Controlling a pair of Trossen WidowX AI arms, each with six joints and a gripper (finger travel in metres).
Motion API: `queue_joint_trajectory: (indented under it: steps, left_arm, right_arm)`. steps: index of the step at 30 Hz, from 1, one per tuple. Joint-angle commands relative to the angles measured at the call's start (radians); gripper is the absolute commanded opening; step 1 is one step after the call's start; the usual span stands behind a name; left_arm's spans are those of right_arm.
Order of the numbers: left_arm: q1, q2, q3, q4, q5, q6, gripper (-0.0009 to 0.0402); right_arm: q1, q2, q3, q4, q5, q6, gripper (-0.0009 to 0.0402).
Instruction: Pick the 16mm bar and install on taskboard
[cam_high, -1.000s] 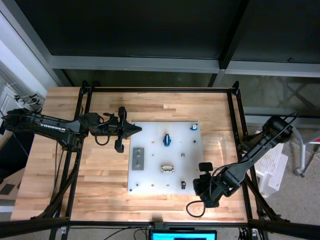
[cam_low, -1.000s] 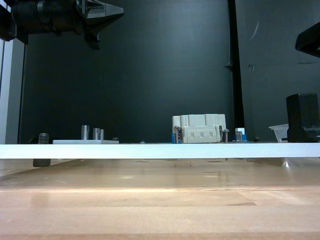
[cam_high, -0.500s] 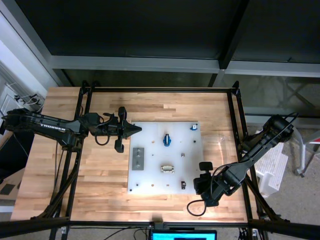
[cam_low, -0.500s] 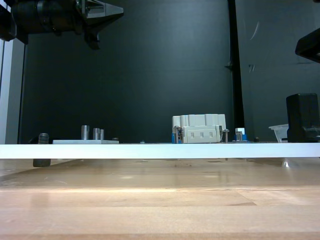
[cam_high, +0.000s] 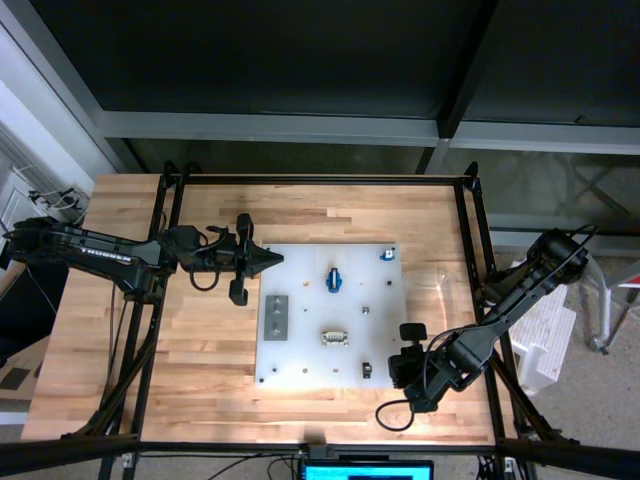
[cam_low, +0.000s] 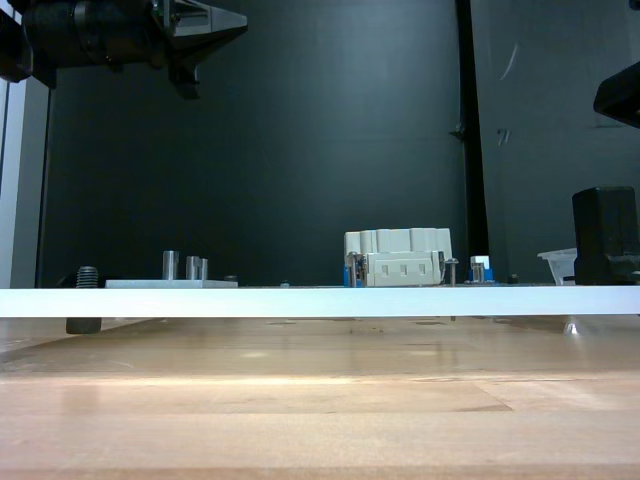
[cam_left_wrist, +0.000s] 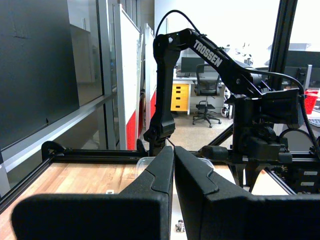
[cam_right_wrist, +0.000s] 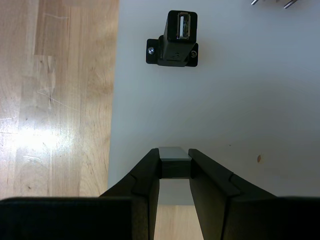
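Since a second ago the right arm has shifted slightly. In the low view its dark upper part sits lower at the picture's edge, while the left arm has kept its place.

The 16mm bar is pinched between the fingertips of the right hand, its grey face showing squarely between the two fingers, clear of any seat. It hangs over the white task board, close to the board's edge where the wooden counter begins. Whether it touches the board cannot be told. Ahead of it on the board stands a black USB socket, well apart from the bar.

The left hand is raised high near the board's far left edge — fingers pressed together, held level and pointing toward the right arm.
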Motion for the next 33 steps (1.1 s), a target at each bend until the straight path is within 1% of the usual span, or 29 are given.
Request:
queue_joint_trajectory:
  steps: [1, 18, 33]
  left_arm:
    - [0.0, 0.0, 0.0, 0.0, 0.0, 0.0, 0.0]
    - [0.0, 0.0, 0.0, 0.0, 0.0, 0.0, 0.0]
    - [0.0, 0.0, 0.0, 0.0, 0.0, 0.0, 0.0]
  right_arm:
    - [0.002, 0.001, -0.001, -0.002, -0.002, 0.006, 0.0]
    - [0.011, 0.001, -0.001, -0.002, -0.006, 0.041, 0.0]
    - [0.013, 0.025, -0.025, 0.018, 0.002, 0.084, 0.0]
